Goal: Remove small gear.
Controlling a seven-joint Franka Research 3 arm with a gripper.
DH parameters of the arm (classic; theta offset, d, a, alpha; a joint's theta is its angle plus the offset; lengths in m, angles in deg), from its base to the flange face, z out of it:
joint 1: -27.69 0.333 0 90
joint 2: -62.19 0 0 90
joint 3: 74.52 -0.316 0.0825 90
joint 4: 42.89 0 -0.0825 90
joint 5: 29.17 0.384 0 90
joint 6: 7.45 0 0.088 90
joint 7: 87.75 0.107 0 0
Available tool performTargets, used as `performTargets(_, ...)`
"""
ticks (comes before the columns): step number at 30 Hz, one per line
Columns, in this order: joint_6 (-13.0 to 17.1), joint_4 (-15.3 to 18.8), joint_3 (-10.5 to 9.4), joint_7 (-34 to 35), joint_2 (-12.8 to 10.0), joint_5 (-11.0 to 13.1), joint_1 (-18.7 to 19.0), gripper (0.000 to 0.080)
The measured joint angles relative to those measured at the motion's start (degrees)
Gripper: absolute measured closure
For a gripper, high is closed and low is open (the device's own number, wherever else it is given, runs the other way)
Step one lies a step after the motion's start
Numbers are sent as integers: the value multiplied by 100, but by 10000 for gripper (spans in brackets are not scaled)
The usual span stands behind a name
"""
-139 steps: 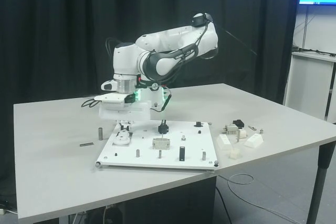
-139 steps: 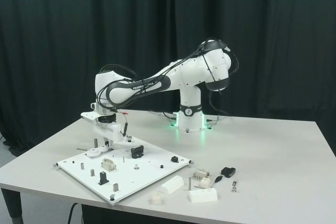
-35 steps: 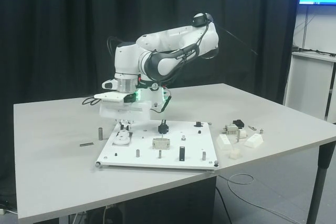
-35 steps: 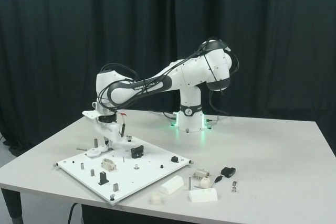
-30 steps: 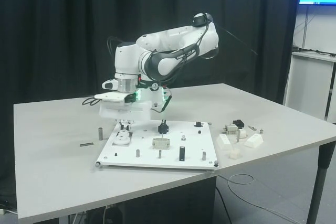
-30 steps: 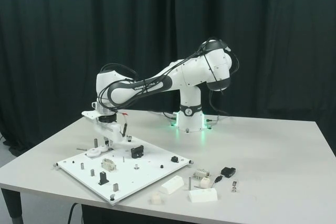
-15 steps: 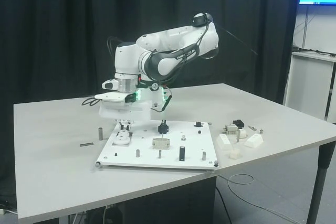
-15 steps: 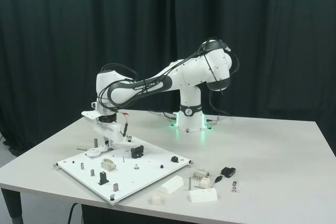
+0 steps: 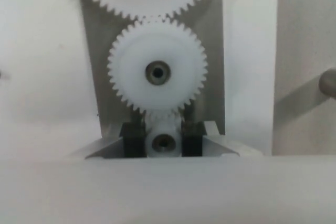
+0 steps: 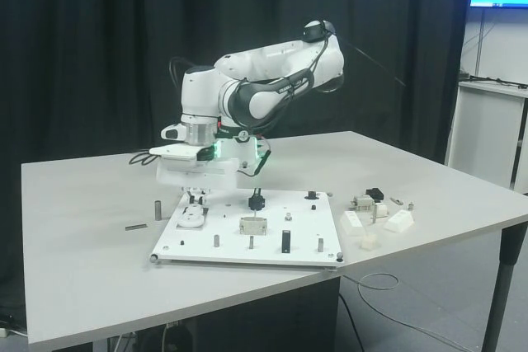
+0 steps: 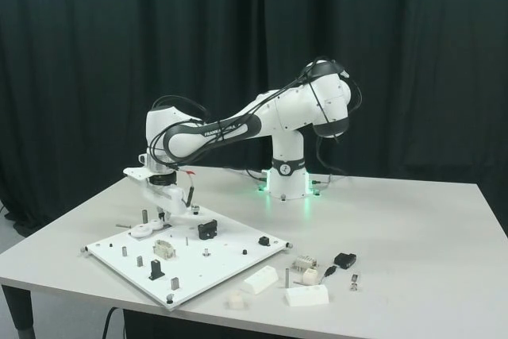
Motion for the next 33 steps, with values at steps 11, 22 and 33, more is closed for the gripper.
performTargets(11, 12, 6, 0, 716, 0, 3, 4, 663)
performTargets(22, 22, 10, 0, -96, 0, -2, 11, 663)
performTargets(33, 28, 11, 0, 529, 0, -1, 15, 663)
